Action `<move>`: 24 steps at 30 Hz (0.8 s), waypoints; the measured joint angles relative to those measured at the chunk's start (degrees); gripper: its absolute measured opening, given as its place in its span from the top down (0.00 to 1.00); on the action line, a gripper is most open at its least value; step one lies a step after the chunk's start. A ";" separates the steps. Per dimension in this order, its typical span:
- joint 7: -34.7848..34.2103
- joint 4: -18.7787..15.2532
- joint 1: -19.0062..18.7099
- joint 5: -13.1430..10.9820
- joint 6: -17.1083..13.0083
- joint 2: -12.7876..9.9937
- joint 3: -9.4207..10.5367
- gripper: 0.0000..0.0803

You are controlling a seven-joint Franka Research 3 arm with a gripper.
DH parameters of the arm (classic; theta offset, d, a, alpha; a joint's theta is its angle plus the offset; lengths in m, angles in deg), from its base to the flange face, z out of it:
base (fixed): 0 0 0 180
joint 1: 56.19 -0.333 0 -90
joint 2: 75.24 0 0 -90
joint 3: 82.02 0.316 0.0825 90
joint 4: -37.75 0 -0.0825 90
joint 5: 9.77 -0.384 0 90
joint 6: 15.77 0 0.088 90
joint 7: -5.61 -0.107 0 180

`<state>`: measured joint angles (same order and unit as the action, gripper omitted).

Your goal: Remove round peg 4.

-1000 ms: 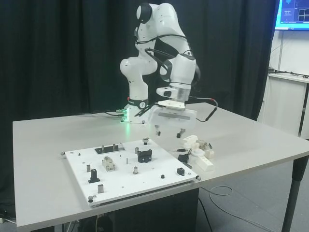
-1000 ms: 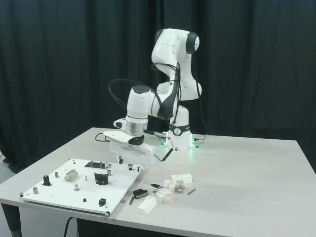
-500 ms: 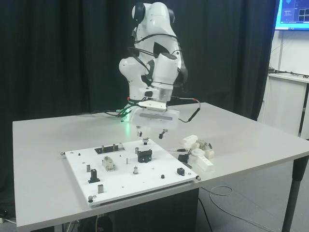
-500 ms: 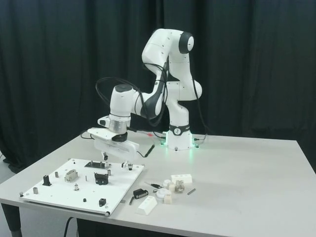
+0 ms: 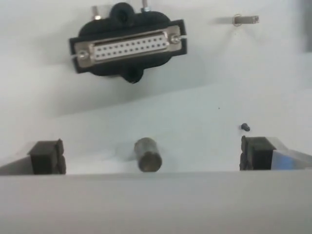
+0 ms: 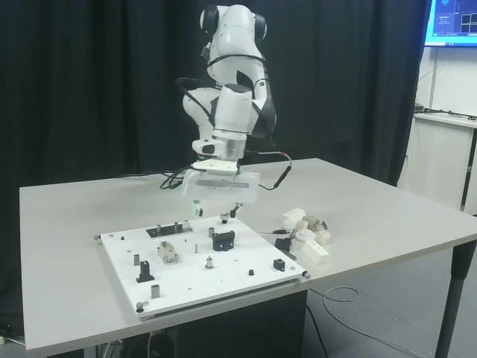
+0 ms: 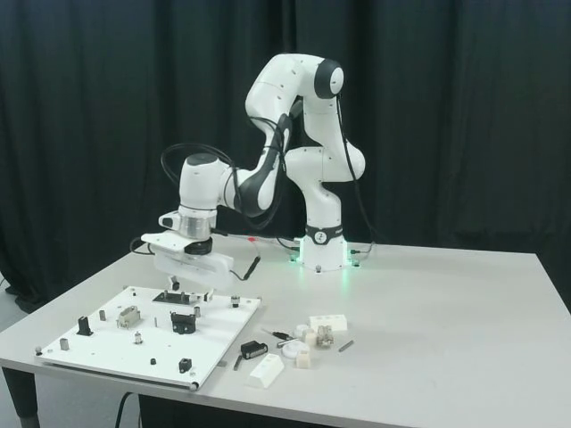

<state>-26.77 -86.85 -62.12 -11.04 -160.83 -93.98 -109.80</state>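
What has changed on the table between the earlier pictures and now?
The pincer moved from above the loose white parts across to the far edge of the white board, lower, and now hangs open over a round peg. It took hold of nothing. Board and loose parts stayed in place.

even overhead light, black backdrop; soft shadows on the surface (image 6: 67, 216); wrist view close-up blurred, slightly washed out
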 joint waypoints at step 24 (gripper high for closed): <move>11.94 0.46 1.95 -14.78 -1.81 -4.09 -0.13 0.00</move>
<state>-14.83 -86.38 -60.17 -25.82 -162.65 -98.07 -109.94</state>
